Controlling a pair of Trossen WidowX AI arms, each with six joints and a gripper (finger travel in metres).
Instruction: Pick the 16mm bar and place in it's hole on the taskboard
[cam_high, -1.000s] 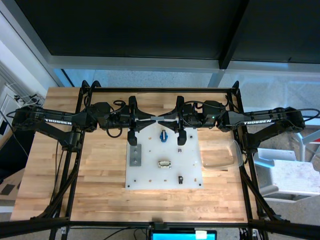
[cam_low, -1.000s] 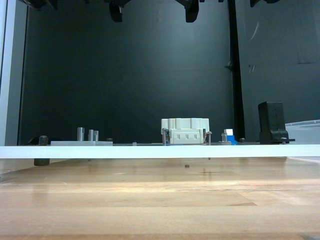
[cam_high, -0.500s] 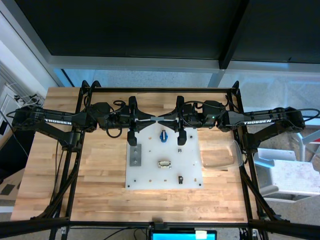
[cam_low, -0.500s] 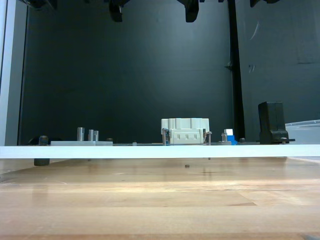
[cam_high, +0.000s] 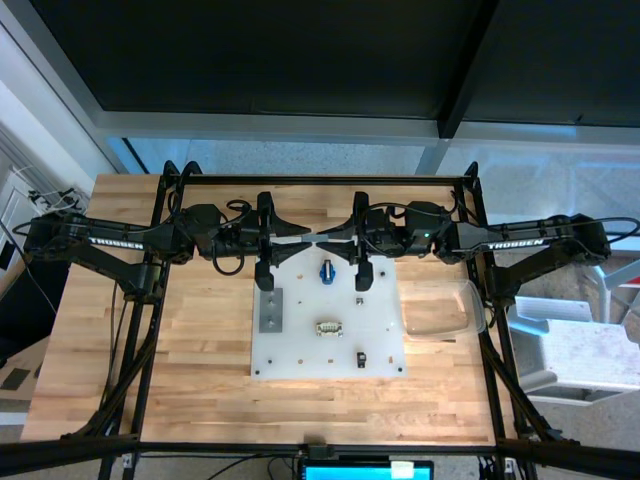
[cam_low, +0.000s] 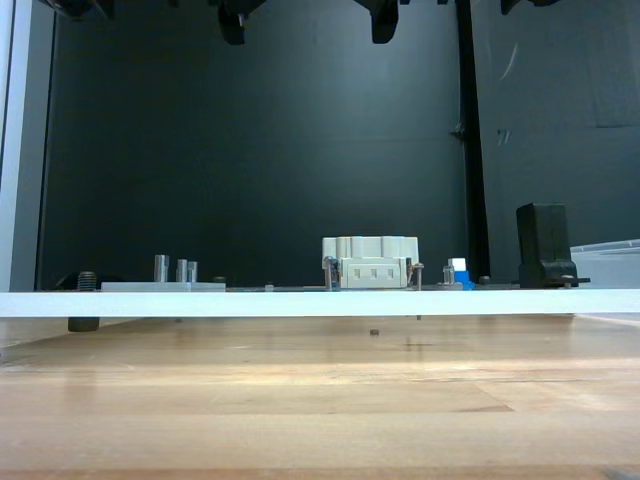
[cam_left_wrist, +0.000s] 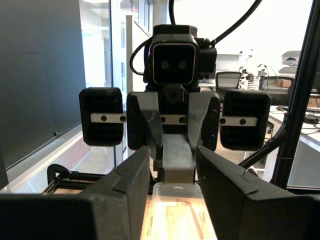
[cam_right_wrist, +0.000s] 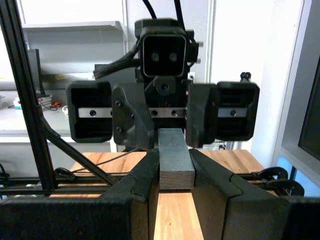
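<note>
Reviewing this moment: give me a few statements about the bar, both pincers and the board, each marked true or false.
1. The 16mm bar is clamped in the right pincer. True.
2. The bar sits in its hole on the taskboard. False: it is held high above the board.
3. The left pincer rests on the table. False: it is raised, facing the right pincer tip to tip.
4. A clear bin sits right of the board. True.

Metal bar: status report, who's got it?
Right gripper shut on bar, high above taskboard. Left gripper opposite, at bar's other end. Bar level, clear of its hole.
</note>
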